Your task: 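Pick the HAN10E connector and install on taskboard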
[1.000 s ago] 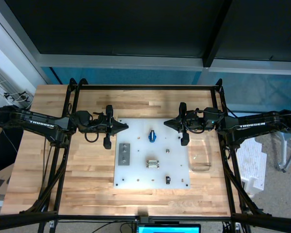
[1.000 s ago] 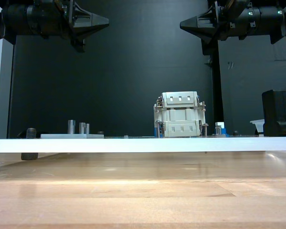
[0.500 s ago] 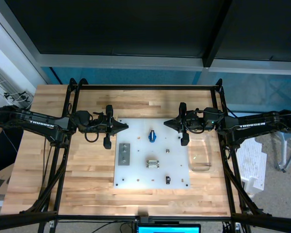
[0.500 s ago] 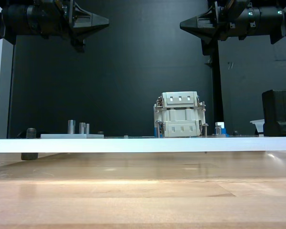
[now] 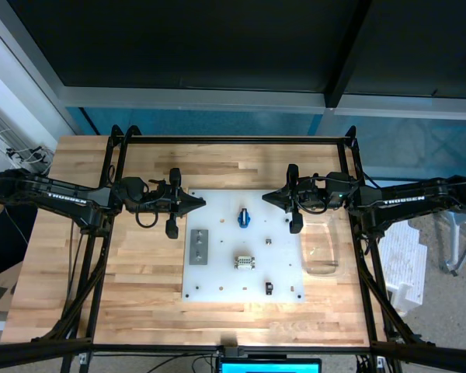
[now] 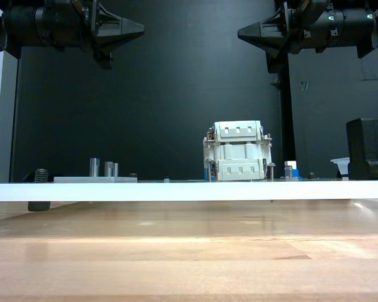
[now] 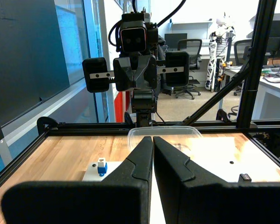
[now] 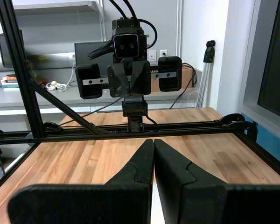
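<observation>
- Grey-beige, the HAN10E connector (image 5: 245, 262) stood upright near the middle of the taskboard (image 5: 217, 276). From the low view it looked stacked on a matching base, but I could not tell whether it was fully seated.
- Left gripper (image 5: 198, 203) hung high over the taskboard's far-left corner, fingers pressed together and holding nothing.
- Right gripper (image 5: 268, 196) hovered high over the taskboard's far edge, fingers likewise together and empty.
- Risk, as I judged it: a descent with the fingers closed would land on the connector's top rather than around it, and could tilt it or jam it crooked.
- A sideways nudge could topple it too, since the stack looked tall for its footprint.
- Blue knob (image 5: 244, 217) sat farther back on the taskboard, between the grippers and the connector. It was the likeliest snag on an approach.
- Grey metal block (image 5: 198, 247) lay toward the taskboard's left side and a small black part (image 5: 269, 288) toward its near-right corner, both apart from the connector.
- Clear plastic tray (image 5: 320, 249) lay just off the taskboard's right edge.
</observation>
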